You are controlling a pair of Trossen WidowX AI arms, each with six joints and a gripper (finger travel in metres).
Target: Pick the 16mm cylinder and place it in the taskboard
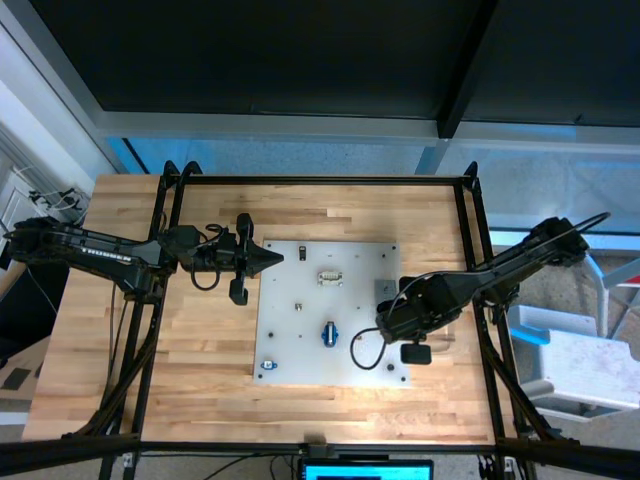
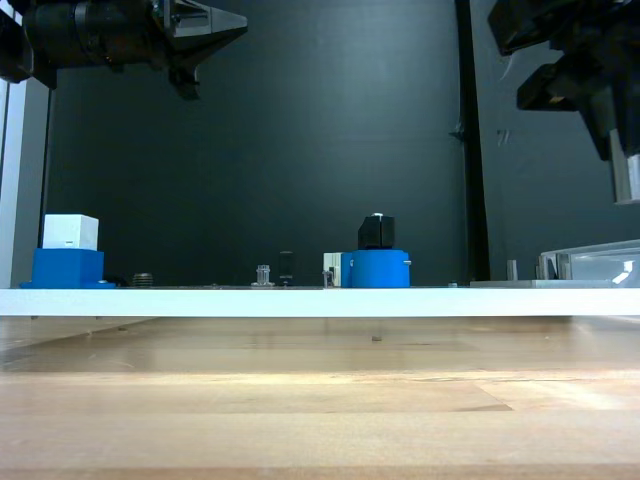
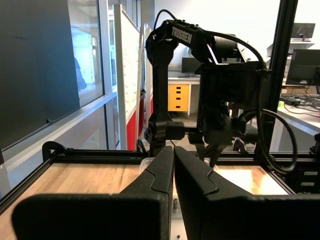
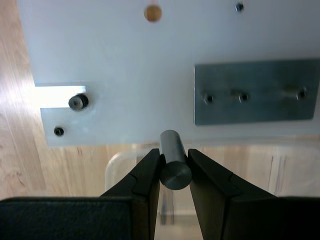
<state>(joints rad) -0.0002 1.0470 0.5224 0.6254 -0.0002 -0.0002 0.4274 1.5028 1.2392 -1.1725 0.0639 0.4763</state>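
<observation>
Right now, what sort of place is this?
Likely a robotics lab: framed wooden table, taskboard, monitors and yellow drawers behind. Left gripper hangs shut at the board's left edge; right gripper holds the 16mm cylinder over its right edge.

Taskboard (image 1: 300,340) was white; 16mm cylinder (image 4: 175,170) dark grey; left gripper (image 1: 278,258) (board's left edge) and right gripper (image 4: 174,155) (right edge) black; table (image 1: 200,350) wood-grained.

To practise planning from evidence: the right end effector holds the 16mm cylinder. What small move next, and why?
Probably ease the right end effector inward over the taskboard: its 16mm cylinder is gripped but hangs at the board's edge, by the grey plate. The left end effector sits shut over the left edge.
</observation>
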